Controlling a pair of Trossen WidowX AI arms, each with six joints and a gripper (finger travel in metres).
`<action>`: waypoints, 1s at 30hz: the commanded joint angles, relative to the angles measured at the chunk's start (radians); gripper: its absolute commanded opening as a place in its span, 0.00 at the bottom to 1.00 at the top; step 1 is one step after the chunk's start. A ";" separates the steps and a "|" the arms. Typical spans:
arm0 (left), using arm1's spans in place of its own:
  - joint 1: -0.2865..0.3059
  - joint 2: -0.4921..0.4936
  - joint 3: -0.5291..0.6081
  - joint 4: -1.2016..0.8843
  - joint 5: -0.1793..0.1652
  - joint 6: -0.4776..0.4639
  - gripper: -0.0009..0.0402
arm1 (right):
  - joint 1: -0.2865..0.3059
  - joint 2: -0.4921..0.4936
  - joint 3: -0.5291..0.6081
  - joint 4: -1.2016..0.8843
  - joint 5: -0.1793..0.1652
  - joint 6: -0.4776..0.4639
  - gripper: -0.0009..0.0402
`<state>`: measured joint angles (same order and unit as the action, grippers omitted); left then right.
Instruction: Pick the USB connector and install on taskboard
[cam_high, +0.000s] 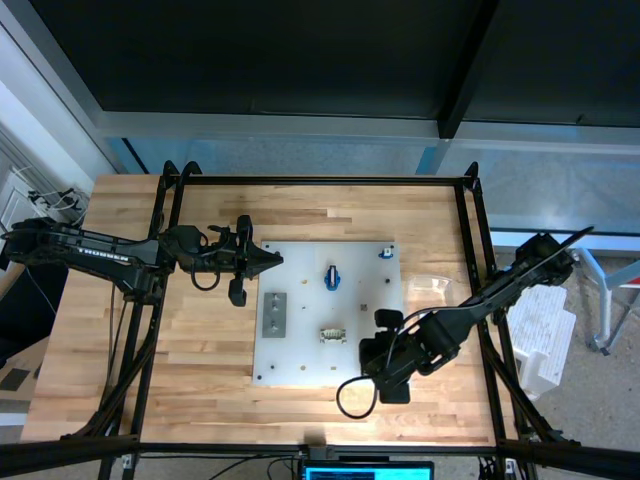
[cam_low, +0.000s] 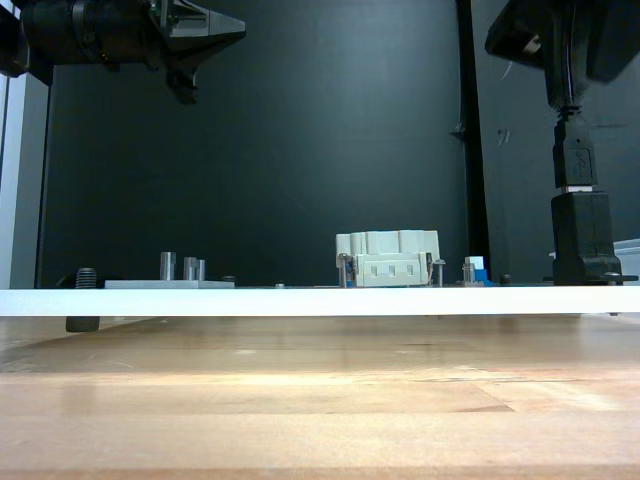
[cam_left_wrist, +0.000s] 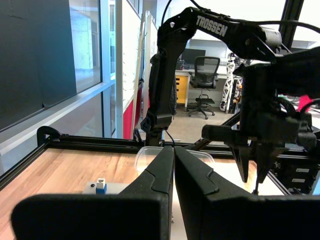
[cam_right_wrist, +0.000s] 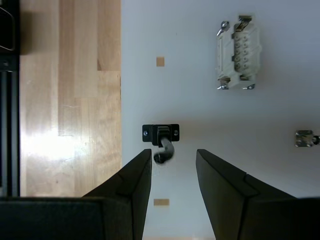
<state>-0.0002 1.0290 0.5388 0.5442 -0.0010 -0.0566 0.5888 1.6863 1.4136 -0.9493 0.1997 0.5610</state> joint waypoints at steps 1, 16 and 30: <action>0.000 0.000 0.000 0.000 0.000 0.000 0.02 | 0.000 -0.021 0.003 -0.012 0.000 -0.002 0.32; 0.000 0.000 0.000 0.000 0.000 0.000 0.02 | -0.015 -0.100 -0.018 -0.026 0.019 -0.035 0.30; 0.000 0.000 0.000 0.000 0.000 0.000 0.02 | -0.201 -0.342 -0.205 0.075 0.018 -0.163 0.03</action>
<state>-0.0002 1.0290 0.5388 0.5442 -0.0010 -0.0566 0.4088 1.3666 1.2285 -0.8940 0.2184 0.4156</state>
